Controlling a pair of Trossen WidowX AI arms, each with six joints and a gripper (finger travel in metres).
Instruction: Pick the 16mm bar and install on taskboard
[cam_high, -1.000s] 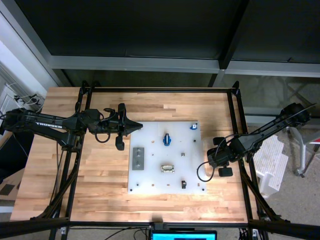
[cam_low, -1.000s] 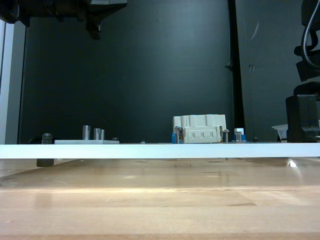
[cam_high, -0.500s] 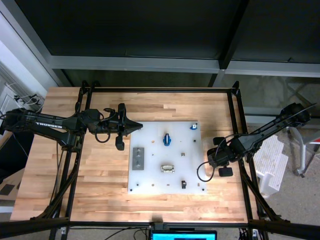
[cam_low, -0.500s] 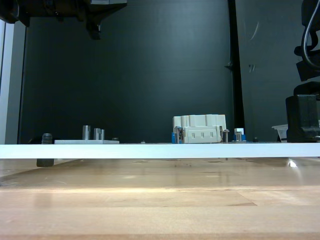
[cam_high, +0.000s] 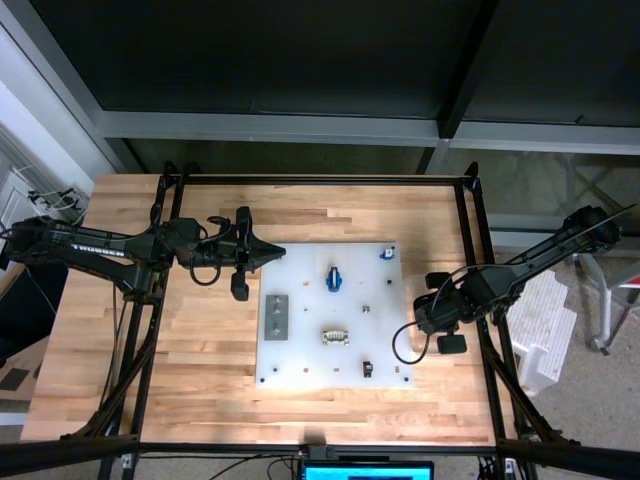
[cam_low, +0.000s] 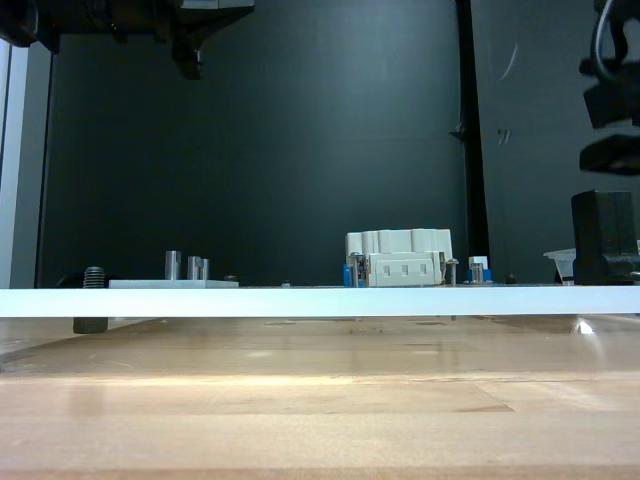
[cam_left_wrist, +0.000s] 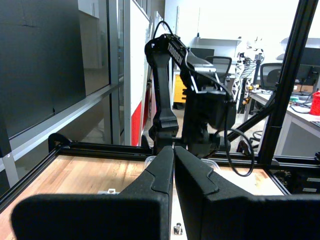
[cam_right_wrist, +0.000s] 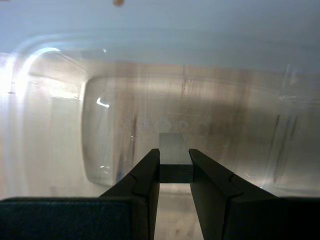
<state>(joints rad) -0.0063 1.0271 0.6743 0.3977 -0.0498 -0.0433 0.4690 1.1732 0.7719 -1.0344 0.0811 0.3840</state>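
In the right wrist view a dark grey 16mm bar (cam_right_wrist: 176, 146) sits between the fingertips of my right gripper (cam_right_wrist: 175, 152), which is shut on it above a clear plastic tray (cam_right_wrist: 60, 125). From above, the right gripper (cam_high: 440, 325) hangs just off the right edge of the white taskboard (cam_high: 300, 365). The bar itself is hidden in that view. A grey seat block (cam_high: 275, 318) with holes lies on the board's left part. My left gripper (cam_high: 278, 254) hovers high over the board's upper left corner, shut on nothing (cam_left_wrist: 173, 152).
A black block (cam_high: 452, 344) stands on the table beside the right gripper, also seen at table height (cam_low: 605, 235). On the board are a beige connector (cam_low: 398, 257), a blue knob (cam_high: 334, 279) and short steel pegs (cam_low: 186, 266). Black frame rails border the table.
In the low view the right gripper has risen, leaving a gap above the black block, which stayed put. From above it has shifted slightly. The left arm has not moved.
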